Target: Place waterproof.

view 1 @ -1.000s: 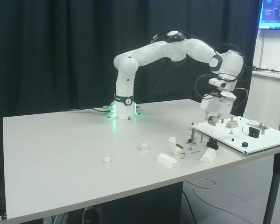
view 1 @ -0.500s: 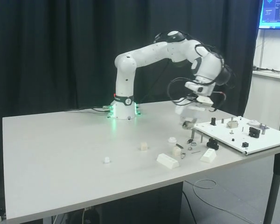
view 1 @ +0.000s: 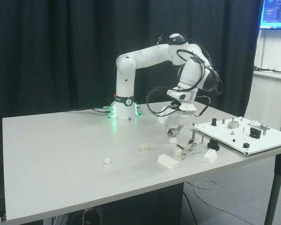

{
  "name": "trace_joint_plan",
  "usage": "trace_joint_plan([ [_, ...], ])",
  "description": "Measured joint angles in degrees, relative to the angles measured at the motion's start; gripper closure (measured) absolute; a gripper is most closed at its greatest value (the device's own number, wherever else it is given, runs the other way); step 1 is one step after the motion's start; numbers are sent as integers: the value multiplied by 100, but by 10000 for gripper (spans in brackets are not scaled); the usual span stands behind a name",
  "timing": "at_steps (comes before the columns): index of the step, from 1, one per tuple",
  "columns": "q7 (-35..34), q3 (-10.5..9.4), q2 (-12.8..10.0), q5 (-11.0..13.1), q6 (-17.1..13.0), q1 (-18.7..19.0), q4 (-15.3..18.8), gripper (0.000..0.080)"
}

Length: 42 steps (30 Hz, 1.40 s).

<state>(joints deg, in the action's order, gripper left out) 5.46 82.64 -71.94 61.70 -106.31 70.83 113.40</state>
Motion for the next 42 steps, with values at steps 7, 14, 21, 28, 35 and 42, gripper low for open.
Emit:
trace_joint_plan([
  [7, 400, -107, -55, 382, -95, -234, 90, 186],
  [14, 829, -245, -64, 748, -98, -489, 122, 186],
  [21, 1064, -336, -115, 1014, -4, -656, 164, 186],
  [28, 1175, -429, -145, 1121, 60, -735, 192, 186],
  [35, 1238, -508, -189, 1214, 77, -758, 205, 186],
  [42, 1254, -530, -200, 1215, 77, -759, 205, 186],
])
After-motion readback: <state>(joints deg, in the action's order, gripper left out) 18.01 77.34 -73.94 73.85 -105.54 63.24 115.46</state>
